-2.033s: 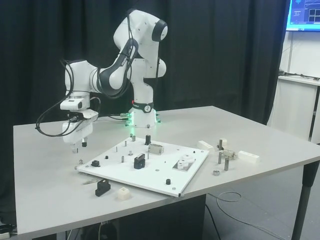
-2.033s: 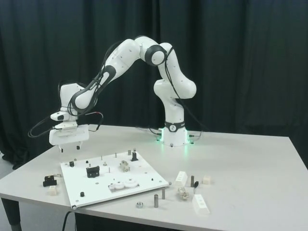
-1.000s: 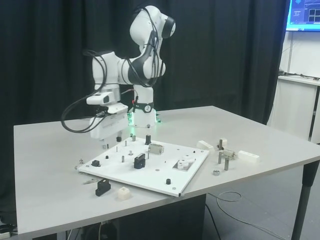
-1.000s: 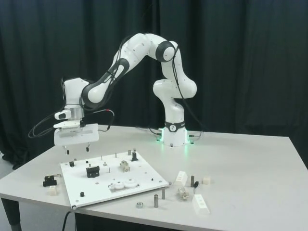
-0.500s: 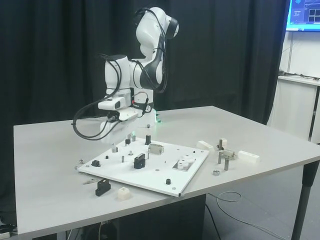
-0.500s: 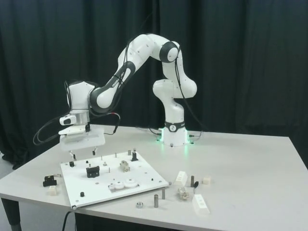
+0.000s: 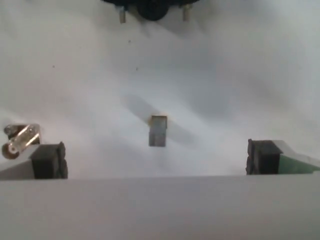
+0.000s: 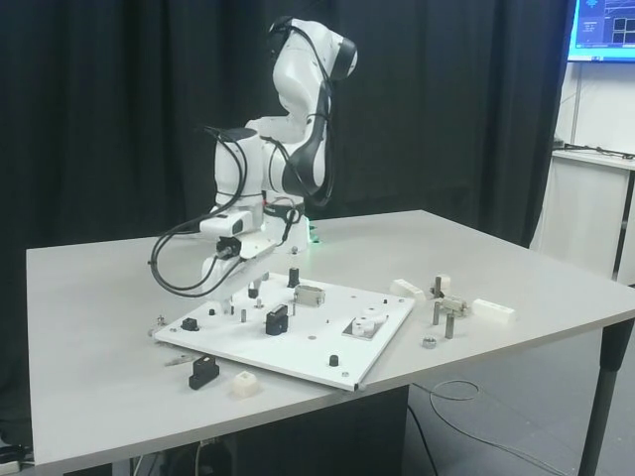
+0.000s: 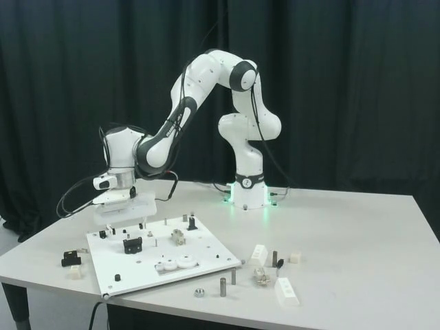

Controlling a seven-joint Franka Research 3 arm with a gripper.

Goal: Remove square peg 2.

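Wrist view only: the 2 black fingertips (image 7: 48, 160) stand far apart, so the jaws are spread wide and hold nothing. Square peg 2 (image 7: 158, 131) stands upright on the white board (image 7: 225, 75), about midway between the fingertips and touching neither.
Room views only: the white arm (image 9: 206, 75) reaches from its base down over the board's (image 8: 298, 332) back left area, with the jaws low above it. Among the small pins there, the target peg cannot be told apart.
Second room view only: a nut (image 9: 199, 293) and a short upright cylinder (image 9: 222, 286) lie on the surface (image 9: 357, 227) off the board's front corner.
Task item location: seated in the board, directly below the wrist camera.
Nearby on the board: a black block (image 8: 276, 319), a white geared part (image 8: 369, 317) and a small black knob (image 8: 334, 359). In the wrist view, a metal connector (image 7: 20, 140) lies just beside one fingertip, and a round black part (image 7: 150, 7) with 2 pins sits at the picture's edge.
Off the board: a black piece (image 8: 203, 372) and a white cube (image 8: 243, 384) near the front edge; a white block (image 8: 493, 310) well apart on the far side.
Obstructions: none touch the peg; the connector is the closest item.
Materials and shapes: the peg is grey with a flat rectangular top; the board is smooth and matt; the surface is grey; a green light (image 9: 227, 199) glows at the arm's base.
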